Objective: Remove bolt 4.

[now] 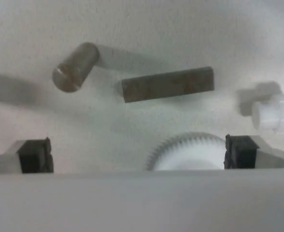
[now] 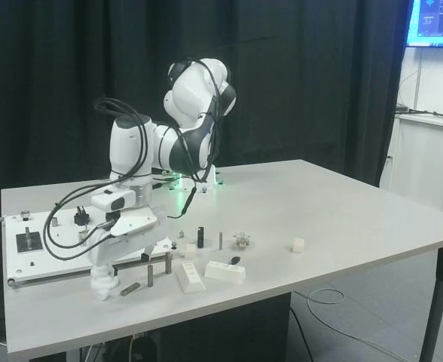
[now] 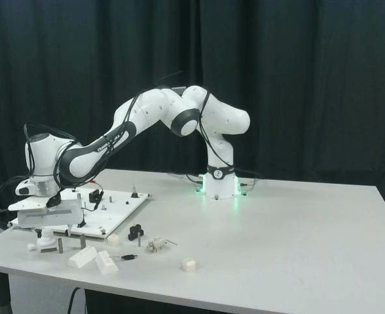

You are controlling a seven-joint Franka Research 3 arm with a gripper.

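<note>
My gripper (image 1: pixel 138 153) hangs low over the table just off the front edge of the white assembly board (image 2: pixel 48 249). It is open, and its black pads (image 1: pixel 35 155) stand wide apart. Between them sits a white toothed gear (image 1: pixel 190 152), partly hidden by my wrist. Beyond the fingertips are a short dark metal cylinder (image 1: pixel 75 67) and a dark flat bar (image 1: pixel 167 84) lying on the table. The board holds several upright pegs and bolts (image 2: pixel 27 240); I cannot tell which is bolt 4. The second room view shows the gripper (image 3: pixel 45 237) by the board's near corner.
A small white part (image 1: pixel 275 113) lies beside the gear. Two white blocks (image 2: pixel 190 277) (image 2: pixel 225 271), a black piece (image 2: pixel 200 237), a small metal part (image 2: pixel 241 240) and a white cube (image 2: pixel 298 244) are scattered along the table's front. The arm's base (image 3: pixel 220 186) stands at the back.
</note>
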